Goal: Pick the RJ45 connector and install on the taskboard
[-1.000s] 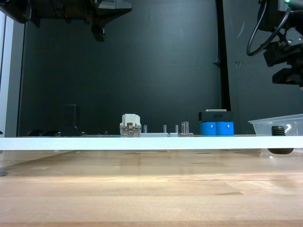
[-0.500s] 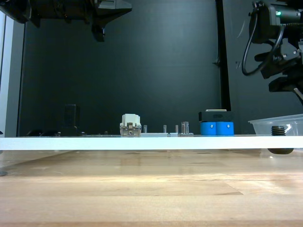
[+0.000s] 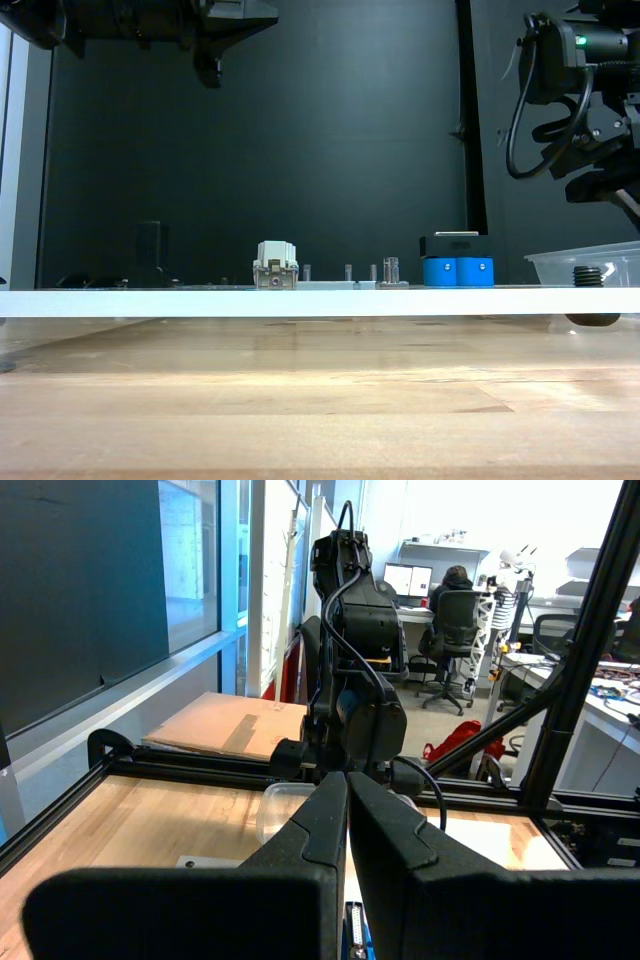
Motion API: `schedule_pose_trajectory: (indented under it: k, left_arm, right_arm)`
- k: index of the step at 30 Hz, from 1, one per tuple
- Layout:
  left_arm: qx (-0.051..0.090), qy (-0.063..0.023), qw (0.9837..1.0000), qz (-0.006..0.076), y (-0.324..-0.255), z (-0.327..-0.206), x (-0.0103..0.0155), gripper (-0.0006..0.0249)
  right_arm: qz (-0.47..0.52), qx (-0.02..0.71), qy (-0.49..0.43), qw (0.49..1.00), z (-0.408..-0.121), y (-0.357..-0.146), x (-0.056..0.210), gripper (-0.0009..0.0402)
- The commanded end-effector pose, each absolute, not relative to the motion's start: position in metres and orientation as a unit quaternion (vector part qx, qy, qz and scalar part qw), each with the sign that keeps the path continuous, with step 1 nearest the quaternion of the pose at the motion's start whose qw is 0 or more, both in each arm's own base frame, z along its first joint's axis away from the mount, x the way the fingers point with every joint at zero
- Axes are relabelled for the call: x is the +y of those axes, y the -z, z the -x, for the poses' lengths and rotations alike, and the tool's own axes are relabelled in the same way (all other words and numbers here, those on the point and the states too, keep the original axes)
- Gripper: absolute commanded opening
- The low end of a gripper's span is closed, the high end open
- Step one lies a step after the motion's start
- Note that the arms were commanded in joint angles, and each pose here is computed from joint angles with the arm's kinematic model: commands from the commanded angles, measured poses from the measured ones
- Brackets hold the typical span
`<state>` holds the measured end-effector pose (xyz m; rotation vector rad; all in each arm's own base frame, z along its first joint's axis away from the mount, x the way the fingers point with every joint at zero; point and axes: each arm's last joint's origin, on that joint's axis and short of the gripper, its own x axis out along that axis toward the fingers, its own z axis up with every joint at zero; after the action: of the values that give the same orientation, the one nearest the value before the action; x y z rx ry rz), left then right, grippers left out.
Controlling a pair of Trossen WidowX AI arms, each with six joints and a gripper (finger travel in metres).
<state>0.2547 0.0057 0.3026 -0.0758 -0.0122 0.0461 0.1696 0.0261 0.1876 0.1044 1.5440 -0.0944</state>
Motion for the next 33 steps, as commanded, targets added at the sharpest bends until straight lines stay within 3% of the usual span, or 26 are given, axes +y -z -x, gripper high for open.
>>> schedule_pose_trajectory:
  k: [1, 10, 24, 28, 33]
  left_arm:
    - [-0.006, -0.0231, 0.9990, 0.0379, -0.3025, -0.255, 0.0058, 0.0000]
    - [-0.006, -0.0233, 0.9990, 0.0379, -0.3025, -0.255, 0.0058, 0.0001]
    - [-0.006, -0.0233, 0.9990, 0.0379, -0.3025, -0.255, 0.0058, 0.0001]
    - [-0.006, -0.0233, 0.9990, 0.0379, -0.3025, -0.255, 0.0058, 0.0000]
    - [-0.006, -0.0233, 0.9990, 0.0379, -0.3025, -0.255, 0.0058, 0.0000]
  right_arm:
    - [-0.048, 0.695, 0.043, 0.717, -0.173, -0.185, 0.027, 0.0000]
    - [-0.046, 0.698, 0.042, 0.713, -0.177, -0.174, 0.028, 0.0000]
    - [-0.044, 0.694, 0.045, 0.718, -0.178, -0.174, 0.028, 0.0002]
    - [-0.044, 0.690, 0.043, 0.721, -0.180, -0.178, 0.029, 0.0033]
    - [-0.034, 0.692, 0.058, 0.719, -0.182, -0.189, 0.028, 0.0111]
